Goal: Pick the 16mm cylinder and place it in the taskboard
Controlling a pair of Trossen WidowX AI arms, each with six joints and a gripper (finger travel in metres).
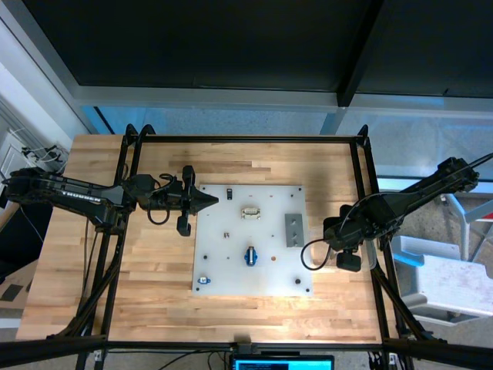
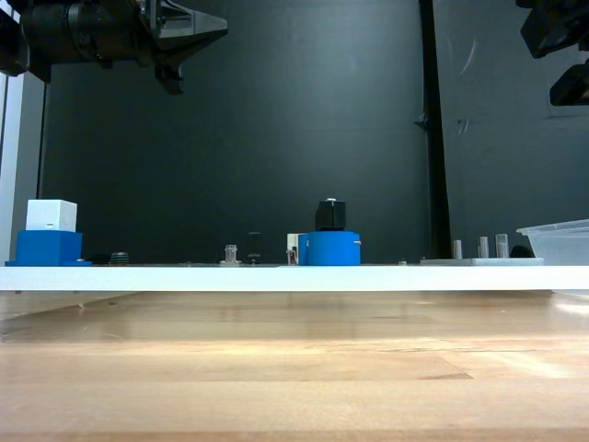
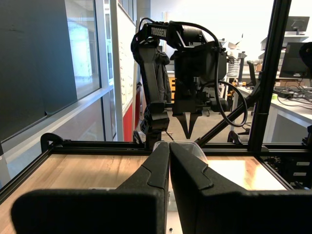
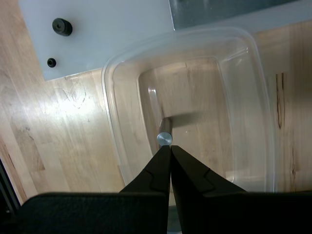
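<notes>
The 16mm cylinder point(image 4: 164, 138), a small grey metal peg with a round shiny end, lies on the floor of the clear plastic bin point(image 4: 111, 112). My right gripper point(image 4: 170, 147) hangs high above that bin, shut, and its tips line up just beside the peg without holding it. The white taskboard point(image 1: 231, 262) lies in the middle of the table, and a corner of it point(image 4: 107, 29) reaches the bin. My left gripper point(image 1: 211, 199) is shut and empty, held high over the board's left edge and pointing right.
On the board stand a blue plug point(image 1: 251, 256), a beige connector point(image 1: 250, 212) and a grey metal block point(image 1: 294, 229). A blue base with a white cube point(image 2: 50, 235) sits at its near left corner. The black frame rails point(image 1: 362, 193) ring the table.
</notes>
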